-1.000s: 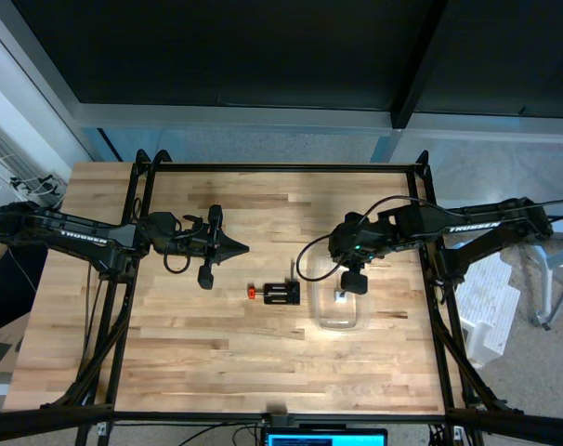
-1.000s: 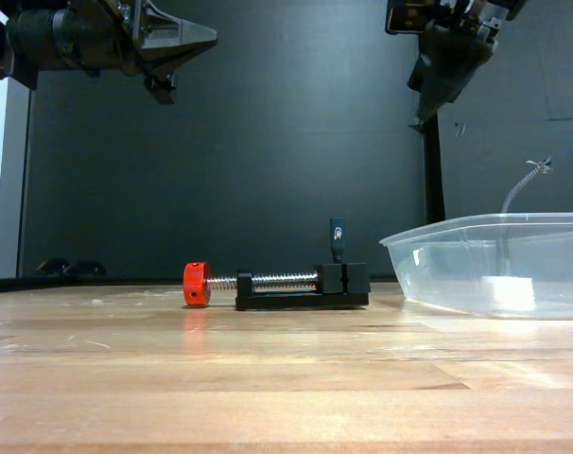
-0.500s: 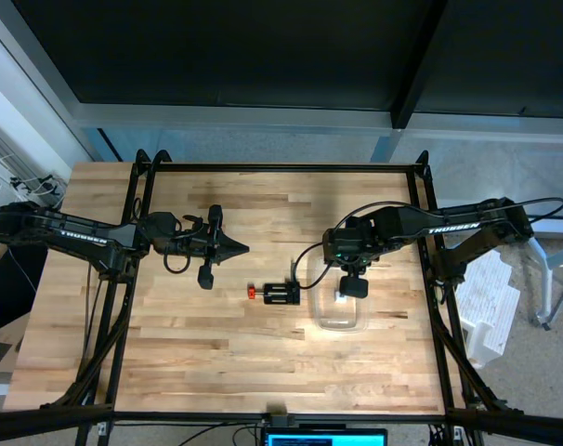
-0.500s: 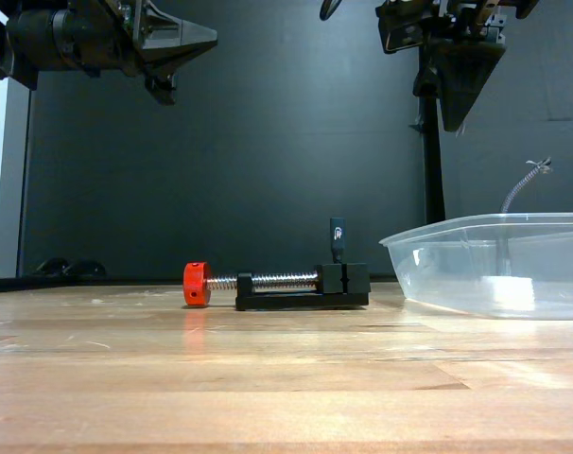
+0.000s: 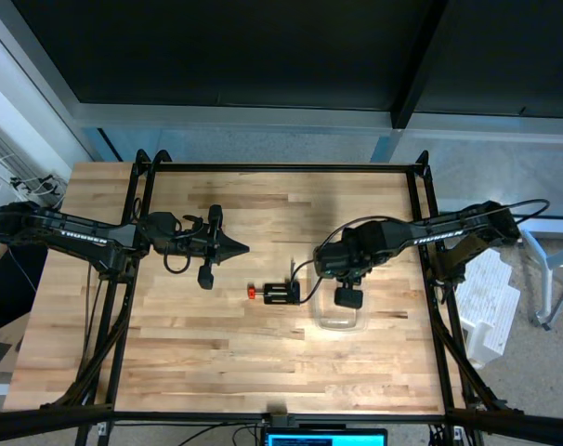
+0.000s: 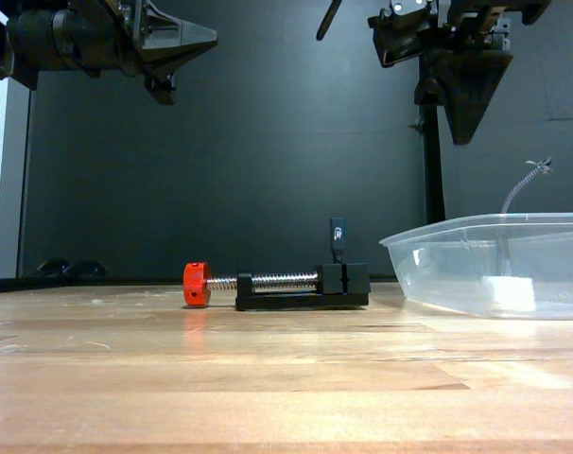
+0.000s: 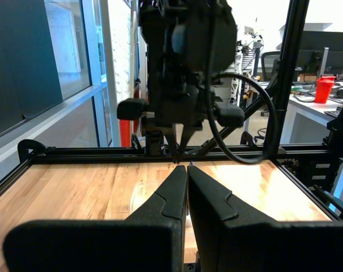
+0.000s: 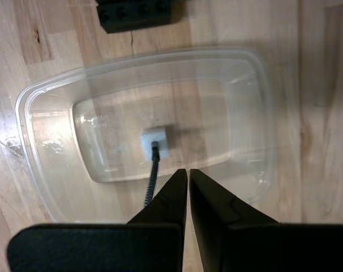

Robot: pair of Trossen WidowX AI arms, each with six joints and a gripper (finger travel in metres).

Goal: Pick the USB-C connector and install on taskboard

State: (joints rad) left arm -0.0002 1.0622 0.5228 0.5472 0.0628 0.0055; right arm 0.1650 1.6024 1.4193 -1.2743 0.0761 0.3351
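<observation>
The taskboard [image 5: 280, 294] [image 6: 301, 284] is a small black block with an orange-red knob, lying mid-table; its black end [image 8: 134, 12] shows in the right wrist view. A tiny thin dark plug, the USB-C connector [image 6: 337, 238], stands upright on the taskboard's block end. My right gripper [image 5: 346, 298] [image 6: 464, 132] [image 8: 187, 170] hangs shut and empty, pointing down over the clear tray, to the right of the taskboard. My left gripper [image 5: 242, 248] [image 6: 209, 38] [image 7: 187, 168] is shut, held high and left of the taskboard, holding nothing.
A clear plastic rounded tray [image 5: 340, 325] [image 6: 457, 265] [image 8: 30, 113] sits just right of the taskboard. Inside it lies a small white-silver square piece [image 8: 155, 141] [image 6: 510, 289] with a braided cable [image 8: 151, 178] rising from it. A black frame rail borders the table.
My right arm has swung left and toward the near edge, and its gripper now points straight down over the tray. The left arm and the taskboard have not moved.
</observation>
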